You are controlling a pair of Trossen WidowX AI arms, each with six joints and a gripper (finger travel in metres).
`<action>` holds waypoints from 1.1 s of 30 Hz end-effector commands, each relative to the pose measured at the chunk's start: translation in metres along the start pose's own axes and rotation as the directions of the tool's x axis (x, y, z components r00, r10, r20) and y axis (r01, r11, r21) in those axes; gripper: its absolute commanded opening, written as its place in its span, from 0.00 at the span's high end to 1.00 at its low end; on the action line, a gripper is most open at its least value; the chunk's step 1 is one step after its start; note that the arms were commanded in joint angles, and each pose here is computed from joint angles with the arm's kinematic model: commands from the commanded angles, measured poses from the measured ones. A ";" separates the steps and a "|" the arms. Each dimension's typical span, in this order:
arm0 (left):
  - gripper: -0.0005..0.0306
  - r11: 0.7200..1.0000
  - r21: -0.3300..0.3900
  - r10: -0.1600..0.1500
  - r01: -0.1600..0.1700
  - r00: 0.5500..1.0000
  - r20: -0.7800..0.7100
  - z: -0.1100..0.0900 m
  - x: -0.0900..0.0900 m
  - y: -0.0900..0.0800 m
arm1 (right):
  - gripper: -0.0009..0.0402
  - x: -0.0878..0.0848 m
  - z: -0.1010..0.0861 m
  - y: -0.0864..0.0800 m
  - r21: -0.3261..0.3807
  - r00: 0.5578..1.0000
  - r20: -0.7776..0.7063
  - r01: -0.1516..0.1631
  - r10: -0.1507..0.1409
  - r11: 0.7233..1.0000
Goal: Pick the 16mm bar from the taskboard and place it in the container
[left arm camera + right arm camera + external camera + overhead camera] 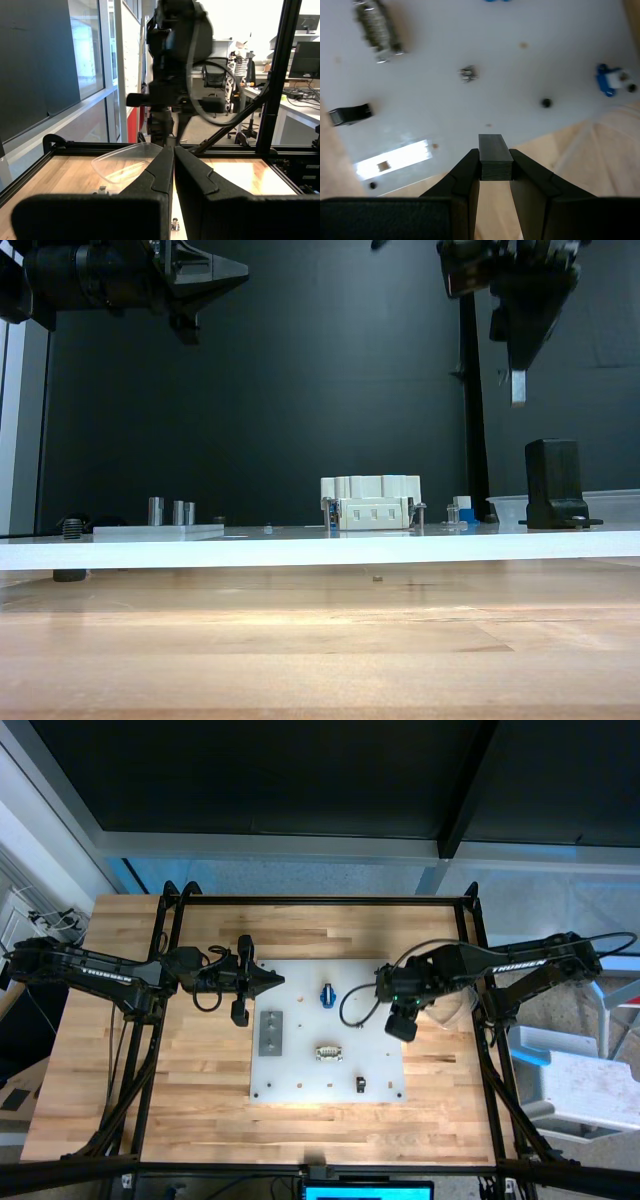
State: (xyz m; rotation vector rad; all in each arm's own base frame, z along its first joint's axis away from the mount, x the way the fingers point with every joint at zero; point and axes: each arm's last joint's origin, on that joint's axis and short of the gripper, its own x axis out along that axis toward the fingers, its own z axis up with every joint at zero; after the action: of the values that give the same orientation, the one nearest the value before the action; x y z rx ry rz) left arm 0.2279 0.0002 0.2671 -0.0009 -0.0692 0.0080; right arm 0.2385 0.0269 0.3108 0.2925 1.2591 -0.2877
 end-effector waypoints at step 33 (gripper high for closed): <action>0.98 1.000 0.000 0.000 0.000 1.000 0.001 0.000 0.000 0.000 | 0.91 0.038 -0.039 -0.113 0.362 0.978 -0.157 0.188 -0.139 0.913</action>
State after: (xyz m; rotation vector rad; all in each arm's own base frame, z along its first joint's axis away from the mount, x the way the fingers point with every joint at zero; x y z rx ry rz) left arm 0.2279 0.0002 0.2672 -0.0005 -0.0700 0.0080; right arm 0.1747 -0.0632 0.2584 0.5317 1.3518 -0.6555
